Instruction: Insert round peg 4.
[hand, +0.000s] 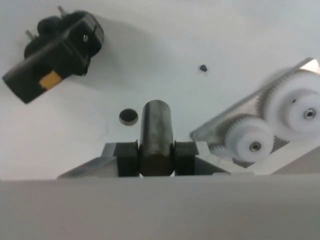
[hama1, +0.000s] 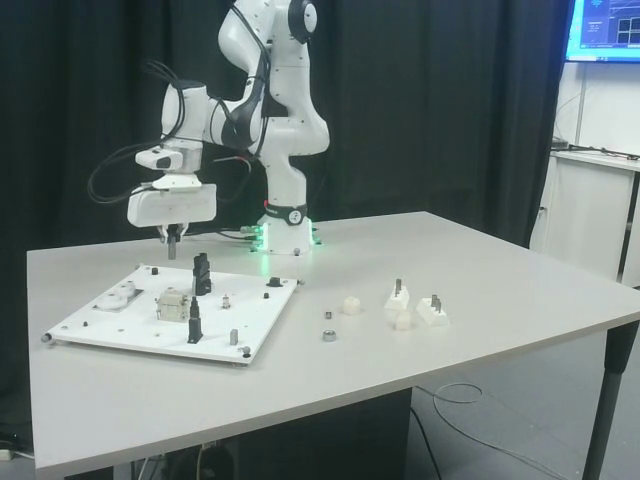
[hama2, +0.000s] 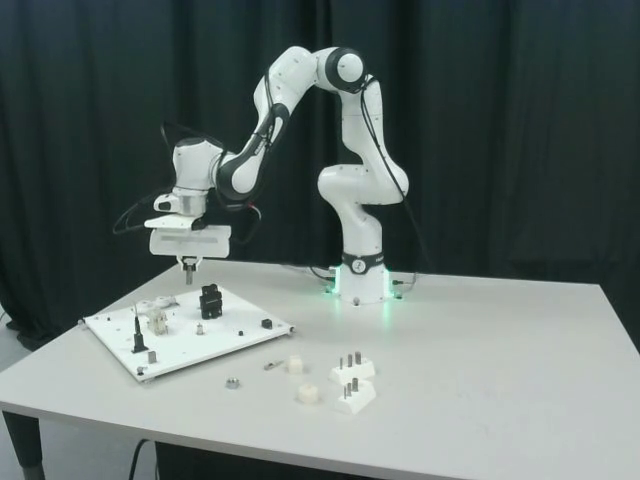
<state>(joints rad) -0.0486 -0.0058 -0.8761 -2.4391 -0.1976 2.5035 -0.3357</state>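
The gripper (hand: 156, 159) clamps the round peg (hand: 156, 131) between its black fingers (hand: 128, 158), holding it upright above the white board (hama1: 150, 325), beside a small round hole (hand: 128, 116) and near white gears (hand: 295, 105).

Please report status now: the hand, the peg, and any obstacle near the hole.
Hand shut on dark round metal peg. Peg above white board, beside small round hole, not inserted. Nothing blocking the hole.
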